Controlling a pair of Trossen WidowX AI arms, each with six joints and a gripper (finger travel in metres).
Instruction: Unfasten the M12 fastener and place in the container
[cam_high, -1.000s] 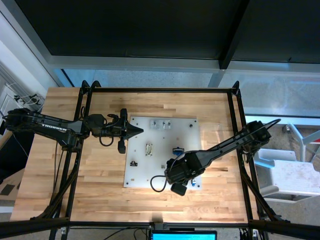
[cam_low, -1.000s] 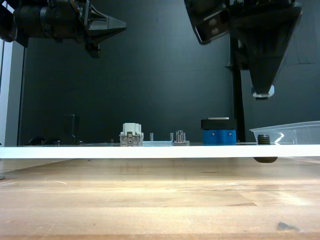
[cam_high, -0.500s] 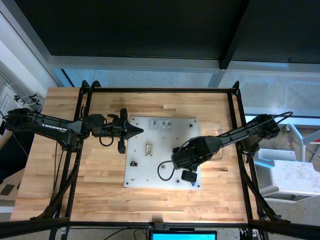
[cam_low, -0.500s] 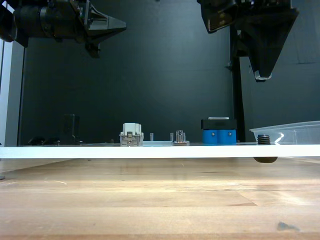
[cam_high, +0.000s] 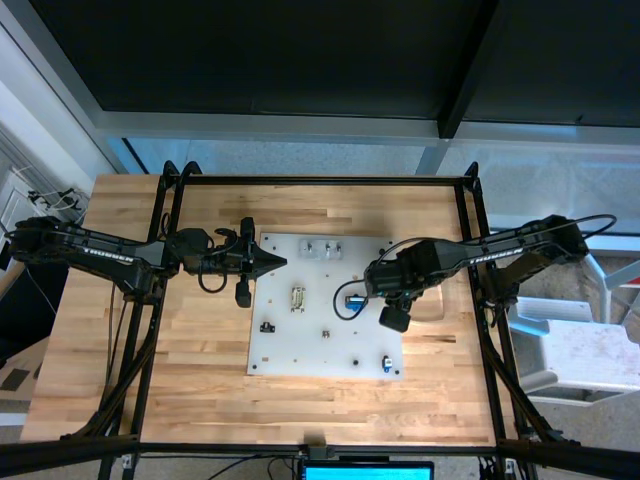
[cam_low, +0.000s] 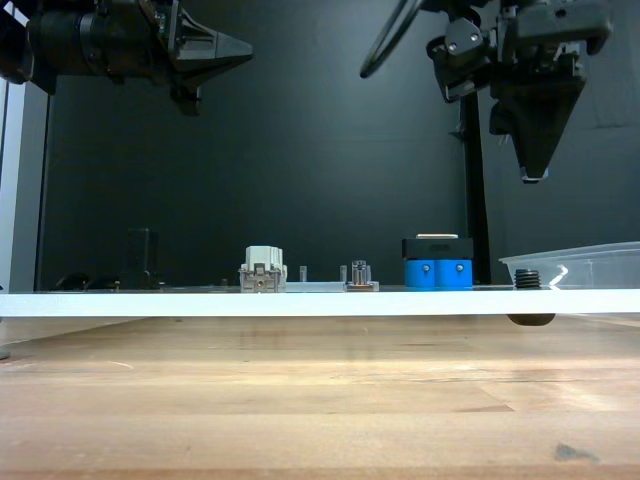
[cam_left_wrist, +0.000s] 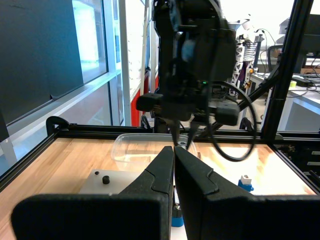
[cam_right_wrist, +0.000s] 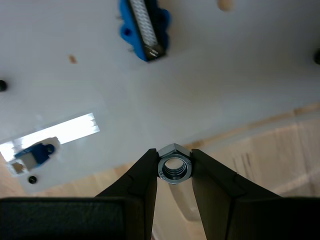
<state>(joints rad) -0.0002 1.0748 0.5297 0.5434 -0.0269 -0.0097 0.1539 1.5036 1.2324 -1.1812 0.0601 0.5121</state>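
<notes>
**A:** Where is the nut?

**B:** Nearest me, the stud stands bare. My right hand is clamped on the M12 nut, high up, seemingly over the clear tray's rim. Dropped here, it could clip that rim and bounce onto the white board. Farther off, my left hand hangs with its fingers together.

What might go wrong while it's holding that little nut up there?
The right gripper pinches the nut only at its fingertips, high up; it may slip. The nut seems to hang near the edge of the shallow container, so a drop now might miss or bounce out. The left gripper is parked far left.
</notes>
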